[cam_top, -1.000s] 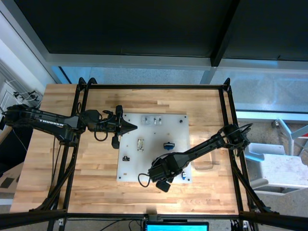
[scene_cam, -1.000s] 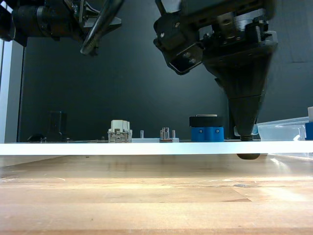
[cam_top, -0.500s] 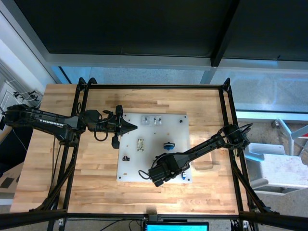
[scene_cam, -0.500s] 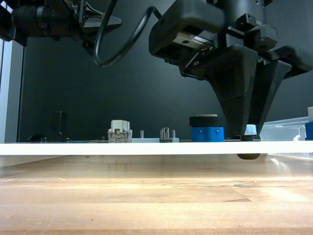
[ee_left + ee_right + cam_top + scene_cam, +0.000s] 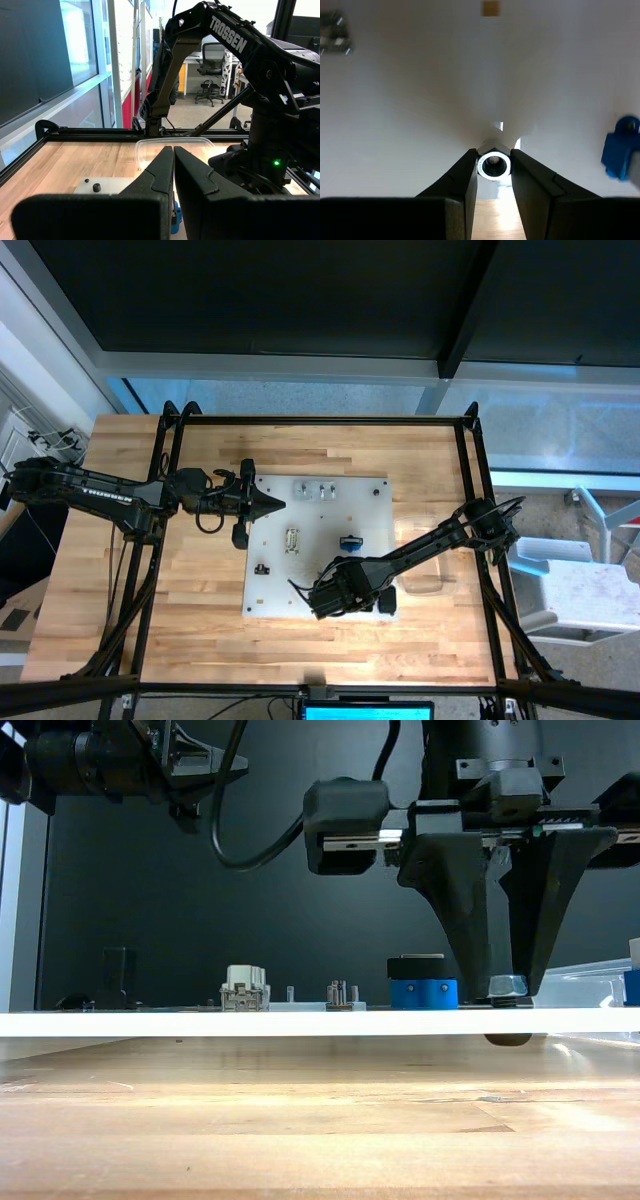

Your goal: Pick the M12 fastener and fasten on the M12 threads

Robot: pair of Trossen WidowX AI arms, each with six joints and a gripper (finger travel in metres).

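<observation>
From above, your left claw (image 5: 272, 504) hangs at the white square board's (image 5: 320, 550) far left edge, and your right claw (image 5: 386, 602) is over its near right edge. From low, the right claw pinches the tiny silver hexagonal nut (image 5: 507, 986) atop the short dark threaded stud (image 5: 508, 1004). Left wrist: that claw is pressed together, empty.

Even overhead light on my high view. Down low the right gripper (image 5: 508, 992), at the near right edge of the white board (image 5: 318, 525), is a black silhouette; its nut (image 5: 494, 165) glints. The left gripper (image 5: 173, 150), at the board's far left edge, looks soft up close, windows (image 5: 80, 45) glaring.
</observation>
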